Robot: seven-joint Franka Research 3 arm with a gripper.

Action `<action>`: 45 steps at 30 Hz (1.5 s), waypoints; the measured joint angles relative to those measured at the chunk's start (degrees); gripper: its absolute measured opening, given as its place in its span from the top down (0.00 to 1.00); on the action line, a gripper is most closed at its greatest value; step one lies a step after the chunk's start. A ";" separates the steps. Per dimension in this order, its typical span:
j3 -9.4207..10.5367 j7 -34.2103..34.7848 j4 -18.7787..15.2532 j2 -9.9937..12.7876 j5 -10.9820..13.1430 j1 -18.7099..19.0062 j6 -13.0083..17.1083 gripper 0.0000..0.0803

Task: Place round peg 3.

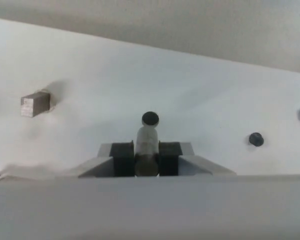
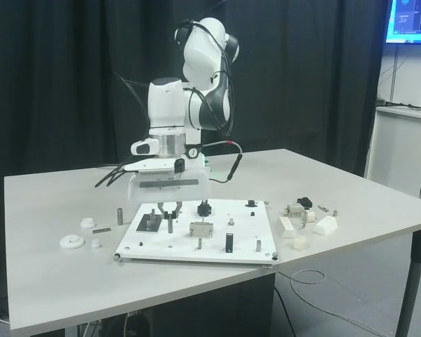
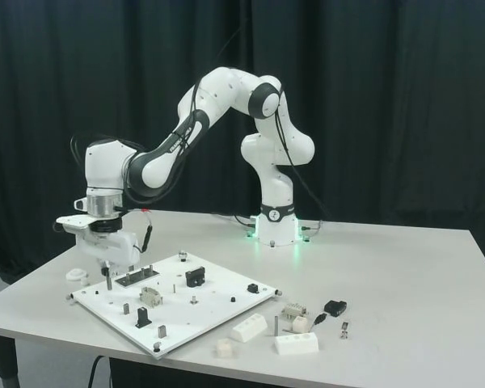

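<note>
Over the white board [image 2: 217,242] on the grey table [image 2: 49,203]: gripper [image 1: 147,161], jaws closed narrow on round peg 3 [image 1: 147,140]; peg upright between the black fingertips [image 1: 122,157], its lower end at a dark round hole [image 1: 150,119]; small grey block [image 1: 35,104] well apart; second dark hole [image 1: 256,139] to the other side.

Room views evenly lit from overhead against black curtains; faint shadows under the board [image 2: 196,242] on the bench [image 3: 404,267]. Wrist view washed out, soft throughout (near foreground blurred), small block [image 1: 35,104] casts diffuse shadow.
</note>
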 joint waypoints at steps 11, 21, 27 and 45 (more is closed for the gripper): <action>-0.17 0.00 0.00 -0.10 -0.09 0.00 -0.03 0.88; -0.16 0.00 0.00 -0.04 -0.09 0.01 0.02 0.88; -0.15 0.00 0.00 0.01 -0.09 0.03 0.13 0.88; -0.42 -0.89 -0.12 0.08 -0.77 0.04 0.69 0.88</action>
